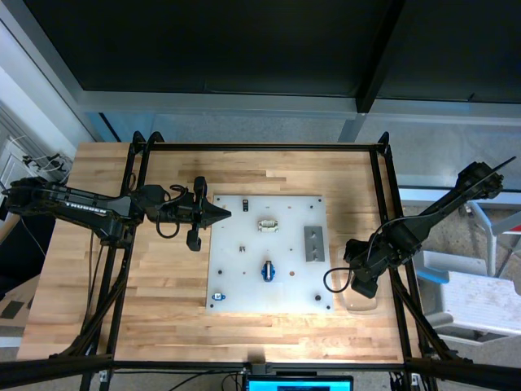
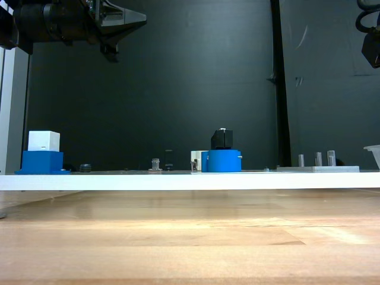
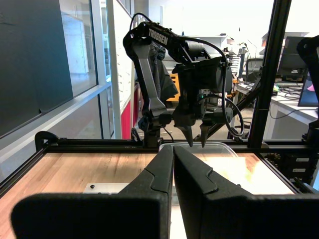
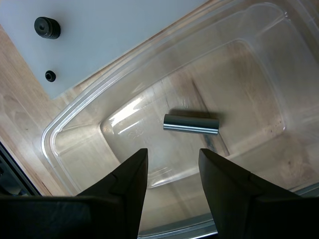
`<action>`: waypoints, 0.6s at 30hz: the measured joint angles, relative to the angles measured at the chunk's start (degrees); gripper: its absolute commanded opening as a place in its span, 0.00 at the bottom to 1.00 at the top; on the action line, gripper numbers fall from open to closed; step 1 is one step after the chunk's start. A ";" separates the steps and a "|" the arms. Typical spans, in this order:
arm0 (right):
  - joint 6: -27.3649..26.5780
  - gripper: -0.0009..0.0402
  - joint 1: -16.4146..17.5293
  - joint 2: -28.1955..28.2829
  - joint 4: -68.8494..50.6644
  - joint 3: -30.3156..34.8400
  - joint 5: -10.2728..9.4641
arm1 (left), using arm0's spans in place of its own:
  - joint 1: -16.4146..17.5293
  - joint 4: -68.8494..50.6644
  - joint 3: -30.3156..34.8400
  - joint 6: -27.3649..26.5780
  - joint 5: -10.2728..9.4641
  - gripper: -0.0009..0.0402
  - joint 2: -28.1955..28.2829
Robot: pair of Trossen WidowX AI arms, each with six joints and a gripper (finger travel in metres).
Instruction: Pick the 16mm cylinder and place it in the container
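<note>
Metal 16mm cylinder rests in the container below the wide, empty right gripper, seemingly delivered; left gripper parks pinched together, well apart.

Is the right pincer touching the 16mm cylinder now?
Apart. The right wrist view shows a gap between the open right pincer and the 16mm cylinder, which lies in the container. The left pincer hangs shut at the left edge of the board.

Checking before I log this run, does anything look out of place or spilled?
Nothing stands out. The cylinder lies on its side inside the container, under the open right tool. The left tool hovers shut at the board's left edge.
</note>
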 measured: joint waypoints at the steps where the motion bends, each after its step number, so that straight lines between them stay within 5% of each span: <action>1: 0.04 0.38 0.00 0.00 0.00 0.00 0.00 | 0.00 0.00 0.00 0.00 0.00 0.02 0.00; 18: 1.40 0.39 0.00 0.00 0.00 -0.07 0.00 | 0.00 0.00 0.00 0.02 0.00 0.02 0.00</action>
